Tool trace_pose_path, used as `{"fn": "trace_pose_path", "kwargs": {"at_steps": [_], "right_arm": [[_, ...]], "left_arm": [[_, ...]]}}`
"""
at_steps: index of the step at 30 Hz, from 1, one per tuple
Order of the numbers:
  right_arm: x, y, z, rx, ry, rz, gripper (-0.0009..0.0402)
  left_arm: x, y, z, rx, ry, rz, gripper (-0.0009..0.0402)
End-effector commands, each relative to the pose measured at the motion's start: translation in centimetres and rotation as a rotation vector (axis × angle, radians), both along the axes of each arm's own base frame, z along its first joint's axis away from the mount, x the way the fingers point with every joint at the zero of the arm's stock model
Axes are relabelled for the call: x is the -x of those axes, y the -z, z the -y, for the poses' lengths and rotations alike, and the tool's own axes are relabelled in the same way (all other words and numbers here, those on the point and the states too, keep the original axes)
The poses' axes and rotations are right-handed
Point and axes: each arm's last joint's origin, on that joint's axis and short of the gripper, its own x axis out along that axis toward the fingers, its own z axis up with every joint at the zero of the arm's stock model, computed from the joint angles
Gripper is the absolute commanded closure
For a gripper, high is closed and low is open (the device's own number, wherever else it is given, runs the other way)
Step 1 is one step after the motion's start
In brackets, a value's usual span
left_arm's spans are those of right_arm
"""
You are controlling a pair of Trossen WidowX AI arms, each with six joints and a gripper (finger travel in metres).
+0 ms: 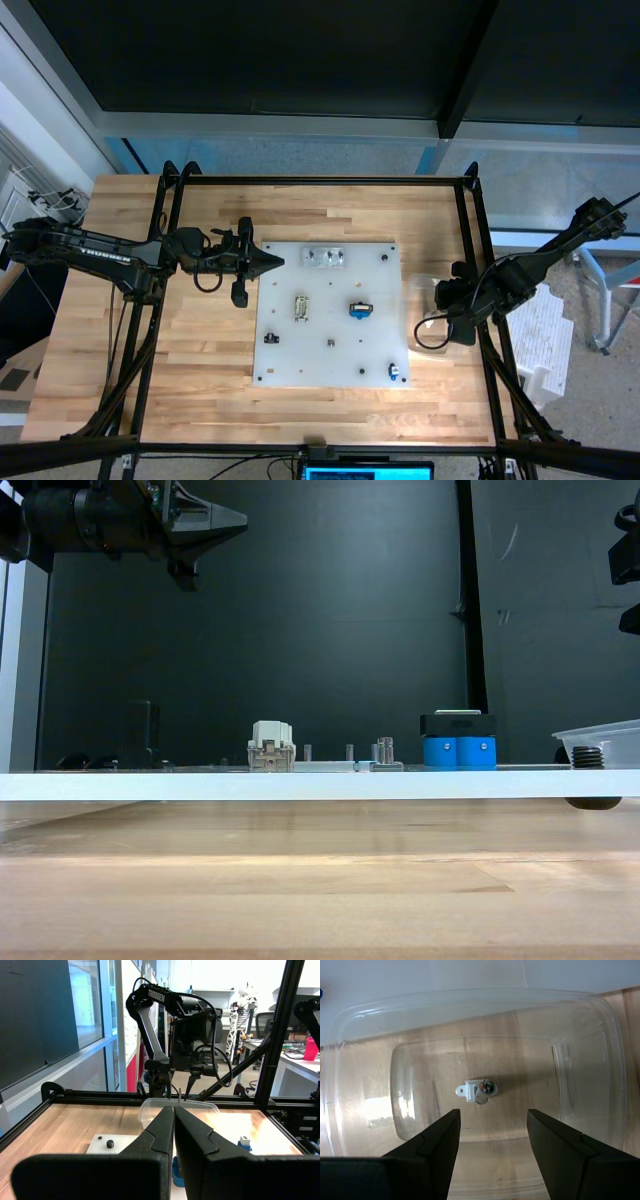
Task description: Pick the RJ45 connector and install on taskboard
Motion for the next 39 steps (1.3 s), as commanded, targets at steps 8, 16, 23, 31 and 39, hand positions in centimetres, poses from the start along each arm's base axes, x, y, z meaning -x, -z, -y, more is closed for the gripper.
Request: {"fn": "trace_pose_path", "kwargs": {"at_steps": [8, 16, 23, 31, 39], "right_arm": [[-0.6, 0.8, -0.2, 0.011, -0.033, 0.000, 0.0203], [-0.8, 2.0, -0.1, 0.015, -0.058, 0.003, 0.0203], [-0.8, 2.5, -0.1, 0.021, -0.058, -0.005, 0.0203], [-1.2, 3.0, -0.2, 0.025, -0.057, -0.009, 0.0203], [-1.2, 3.4, -0.2, 0.006, -0.055, -0.007, 0.0215]], "left_arm": [[0.0, 0.0, 0.0, 0.000, 0.000, 0.000, 0.0393], [0.0, 0.0, 0.0, 0.000, 0.000, 0.000, 0.0393], [0.0, 0.0, 0.0, 0.000, 0.000, 0.000, 0.0393], [0.0, 0.0, 0.0, 0.000, 0.000, 0.000, 0.0393], [0.0, 0.0, 0.0, 0.000, 0.000, 0.000, 0.0393]]}}
